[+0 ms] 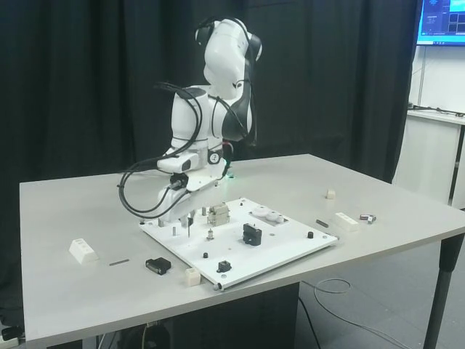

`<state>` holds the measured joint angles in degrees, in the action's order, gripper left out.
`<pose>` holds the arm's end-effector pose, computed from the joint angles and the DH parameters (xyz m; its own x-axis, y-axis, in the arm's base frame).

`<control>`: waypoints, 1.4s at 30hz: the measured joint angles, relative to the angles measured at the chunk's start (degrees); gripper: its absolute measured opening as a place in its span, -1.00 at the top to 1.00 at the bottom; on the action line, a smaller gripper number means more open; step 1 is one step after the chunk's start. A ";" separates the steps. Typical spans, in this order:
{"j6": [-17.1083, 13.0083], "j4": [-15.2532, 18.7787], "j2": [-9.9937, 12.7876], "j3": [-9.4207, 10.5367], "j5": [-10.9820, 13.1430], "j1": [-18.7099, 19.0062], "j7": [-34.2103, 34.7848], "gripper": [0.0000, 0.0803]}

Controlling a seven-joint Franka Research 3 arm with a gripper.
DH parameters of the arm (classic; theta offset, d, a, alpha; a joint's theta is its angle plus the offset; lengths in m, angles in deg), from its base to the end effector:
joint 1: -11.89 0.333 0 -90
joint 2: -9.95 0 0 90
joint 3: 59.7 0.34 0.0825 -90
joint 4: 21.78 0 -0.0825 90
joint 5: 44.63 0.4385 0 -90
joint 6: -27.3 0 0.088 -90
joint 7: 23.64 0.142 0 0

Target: Place round peg 1.

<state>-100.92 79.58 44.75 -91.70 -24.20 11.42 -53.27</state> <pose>0.6172 -0.3443 0.2079 0.9791 -0.1997 -0.0377 -0.1991 -0.9798 0.0196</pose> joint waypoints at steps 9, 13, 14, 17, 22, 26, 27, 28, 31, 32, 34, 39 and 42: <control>0.50 -0.02 -1.14 -0.02 -0.83 0.00 0.41 0.92; 0.50 -0.02 -1.25 -0.02 -0.83 0.00 0.42 0.92; 0.50 -0.02 -1.26 -0.02 -0.83 0.00 0.43 0.92; 0.50 -0.03 -1.27 -0.02 -0.83 0.00 0.43 0.92; 0.50 -0.06 -1.27 -0.02 -0.83 0.01 0.43 0.92; 0.50 -0.07 -1.26 -0.02 -0.83 0.03 0.43 0.92; 0.50 -0.08 -1.27 -0.02 -0.83 0.03 0.43 0.92; 0.50 -0.08 -1.26 -0.02 -0.83 0.04 0.43 0.92; 0.49 -0.09 -1.26 -0.02 -0.83 0.04 0.43 0.92; 0.48 -0.09 -1.26 -0.02 -0.83 0.04 0.43 0.92; 0.45 -0.10 -1.26 -0.02 -0.83 0.04 0.43 0.92; 0.18 -0.14 -1.26 -0.03 -0.84 0.04 0.43 0.92; -0.23 -0.15 -1.25 -0.08 -0.87 0.03 0.43 0.92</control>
<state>-101.15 79.43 43.51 -91.78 -25.07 11.44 -52.84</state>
